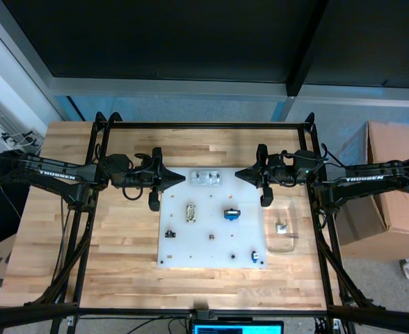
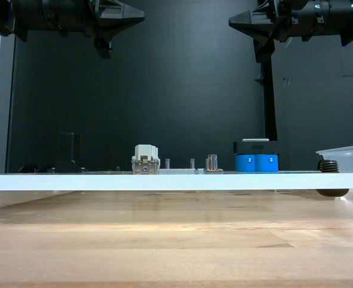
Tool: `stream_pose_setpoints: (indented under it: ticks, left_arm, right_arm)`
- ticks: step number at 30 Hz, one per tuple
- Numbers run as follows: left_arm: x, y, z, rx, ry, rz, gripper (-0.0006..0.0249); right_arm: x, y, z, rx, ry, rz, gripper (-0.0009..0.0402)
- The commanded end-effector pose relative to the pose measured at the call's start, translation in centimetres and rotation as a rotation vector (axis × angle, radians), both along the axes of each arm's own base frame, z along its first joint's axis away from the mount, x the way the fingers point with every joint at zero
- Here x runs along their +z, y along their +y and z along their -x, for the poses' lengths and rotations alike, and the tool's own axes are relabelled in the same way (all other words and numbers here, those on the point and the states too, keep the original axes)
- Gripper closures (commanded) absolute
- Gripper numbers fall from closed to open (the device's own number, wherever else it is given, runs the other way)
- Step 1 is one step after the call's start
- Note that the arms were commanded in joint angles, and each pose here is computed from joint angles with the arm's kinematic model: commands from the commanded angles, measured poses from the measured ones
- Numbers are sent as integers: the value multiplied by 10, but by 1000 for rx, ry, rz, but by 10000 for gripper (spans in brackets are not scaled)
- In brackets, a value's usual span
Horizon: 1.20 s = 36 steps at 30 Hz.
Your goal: Pick the RJ45 connector and install on the taskboard
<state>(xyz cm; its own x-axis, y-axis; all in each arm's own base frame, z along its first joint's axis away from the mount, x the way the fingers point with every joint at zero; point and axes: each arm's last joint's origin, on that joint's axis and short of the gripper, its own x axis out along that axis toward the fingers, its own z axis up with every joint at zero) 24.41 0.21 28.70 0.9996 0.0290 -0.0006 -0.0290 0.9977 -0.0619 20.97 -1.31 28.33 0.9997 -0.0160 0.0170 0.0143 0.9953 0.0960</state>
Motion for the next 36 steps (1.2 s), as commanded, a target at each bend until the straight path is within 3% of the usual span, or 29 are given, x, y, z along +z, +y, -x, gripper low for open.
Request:
stream_pose_setpoints:
  ticks: [1,12,16,25,29,33,36]
  left_arm:
    - [0,0,0,0,0,0,242]
    - [0,0,0,1,0,0,242]
    - [0,0,0,1,0,0,242]
    - [0,0,0,1,0,0,242]
    - [0,0,0,1,-1,0,242]
    - [0,0,0,1,0,0,242]
    - [0,0,0,1,0,0,242]
  right_arm:
    - [1,0,0,1,-7,51,393]
    - [1,1,0,2,-5,50,393]
    - [-3,1,0,5,40,6,393]
    - [-5,16,7,73,442,-13,393]
    - [-1,27,17,118,644,-9,393]
    - [7,34,30,121,804,-38,393]
    - [14,39,42,83,925,-23,394]
